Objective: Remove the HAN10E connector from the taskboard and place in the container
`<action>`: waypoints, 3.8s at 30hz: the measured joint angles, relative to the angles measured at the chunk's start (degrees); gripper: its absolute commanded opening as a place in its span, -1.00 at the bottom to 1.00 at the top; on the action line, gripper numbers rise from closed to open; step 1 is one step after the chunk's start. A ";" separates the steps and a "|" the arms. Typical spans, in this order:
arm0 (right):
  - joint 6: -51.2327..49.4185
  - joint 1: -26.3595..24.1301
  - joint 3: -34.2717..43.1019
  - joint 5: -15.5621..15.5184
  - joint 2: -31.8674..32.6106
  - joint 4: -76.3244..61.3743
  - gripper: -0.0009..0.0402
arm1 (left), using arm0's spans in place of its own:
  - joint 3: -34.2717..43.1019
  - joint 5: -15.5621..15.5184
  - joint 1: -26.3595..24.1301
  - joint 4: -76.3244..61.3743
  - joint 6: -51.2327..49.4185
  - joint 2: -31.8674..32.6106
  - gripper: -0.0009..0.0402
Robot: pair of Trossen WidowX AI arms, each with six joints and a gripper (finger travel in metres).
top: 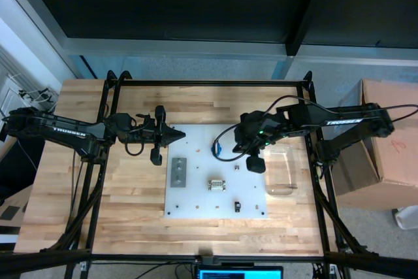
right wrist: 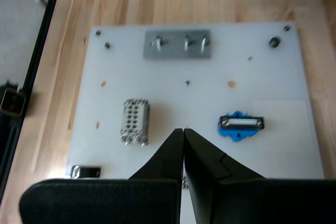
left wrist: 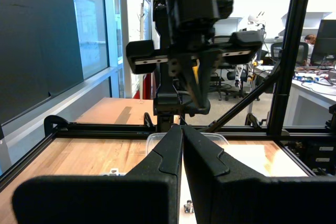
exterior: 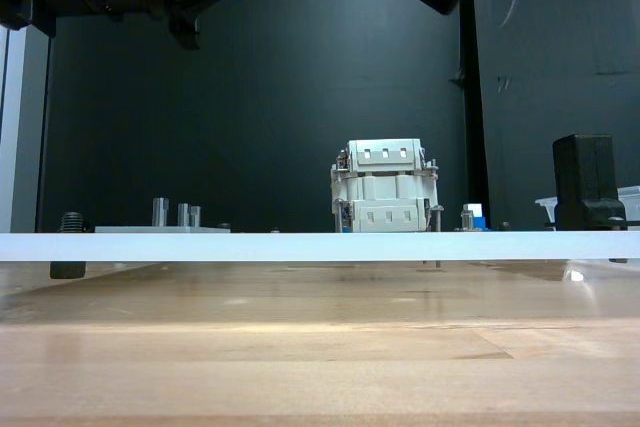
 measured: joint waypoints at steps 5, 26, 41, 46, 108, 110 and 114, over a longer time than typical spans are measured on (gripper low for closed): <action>0.00 1.03 9.27 0.02 6.36 -8.31 -0.96 | -0.02 0.02 0.00 0.00 0.00 0.00 -0.96; 1.01 4.15 33.16 2.25 23.50 -27.45 -0.96 | -0.02 0.02 0.00 0.00 0.00 0.00 -0.96; 2.73 5.20 34.60 2.58 29.09 -29.07 -0.59 | -0.02 0.02 0.00 0.00 0.00 0.00 -0.96; 3.13 5.55 34.58 2.54 31.93 -29.05 -0.24 | -0.02 0.02 0.00 0.00 0.00 0.00 -0.96; 4.59 6.14 19.47 5.95 37.05 -12.00 -0.14 | -0.02 0.02 0.00 0.00 0.00 0.00 -0.96; 4.59 6.14 19.06 5.92 37.00 -11.63 -0.17 | -0.02 0.02 0.00 -0.02 -0.02 0.00 -0.96; 4.52 6.14 18.21 6.19 37.09 -11.80 -0.27 | -0.02 0.02 0.00 0.00 0.00 0.00 -0.96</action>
